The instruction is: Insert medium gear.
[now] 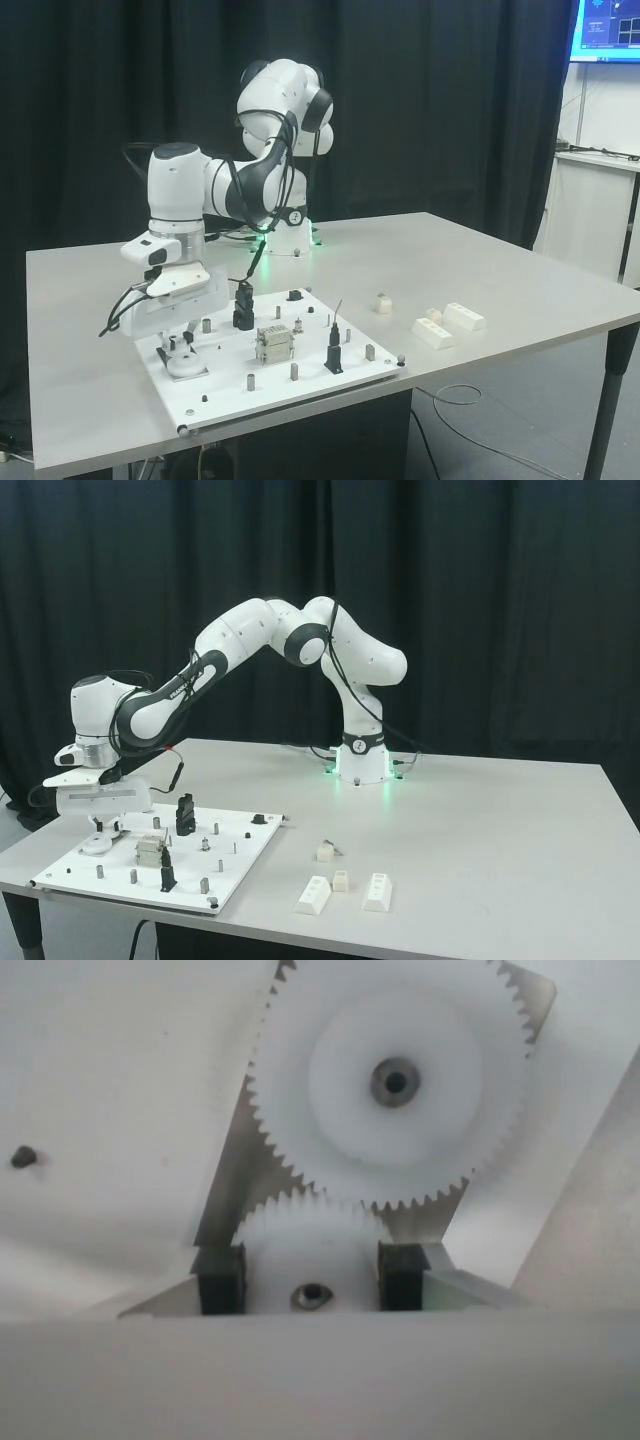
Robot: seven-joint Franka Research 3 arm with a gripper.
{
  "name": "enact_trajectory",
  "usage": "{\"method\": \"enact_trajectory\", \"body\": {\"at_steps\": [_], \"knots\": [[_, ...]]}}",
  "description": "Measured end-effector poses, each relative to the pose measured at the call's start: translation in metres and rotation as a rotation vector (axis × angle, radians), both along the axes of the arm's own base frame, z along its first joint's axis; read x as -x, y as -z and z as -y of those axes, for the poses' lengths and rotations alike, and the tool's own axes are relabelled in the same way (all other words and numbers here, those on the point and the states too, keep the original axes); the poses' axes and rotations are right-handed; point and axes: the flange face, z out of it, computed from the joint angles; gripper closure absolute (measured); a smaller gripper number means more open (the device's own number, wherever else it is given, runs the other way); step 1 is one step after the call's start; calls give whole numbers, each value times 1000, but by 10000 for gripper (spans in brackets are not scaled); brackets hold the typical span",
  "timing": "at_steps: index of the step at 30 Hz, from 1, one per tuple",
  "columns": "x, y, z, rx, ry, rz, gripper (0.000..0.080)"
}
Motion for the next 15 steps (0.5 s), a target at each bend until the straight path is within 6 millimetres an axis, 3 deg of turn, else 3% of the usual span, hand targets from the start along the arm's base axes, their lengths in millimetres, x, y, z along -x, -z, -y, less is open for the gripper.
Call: {"method": "enact_trajectory", "body": {"at_steps": [7, 8, 13, 14, 15], "knots": [[1, 0, 1, 7, -4, -8, 522], [1, -1, 2, 9, -3, -9, 298], [3, -5, 6, 27, 4, -10, 298], [3, -7, 8, 31, 9, -9, 58], [4, -9, 9, 36, 16, -8, 58]]}}
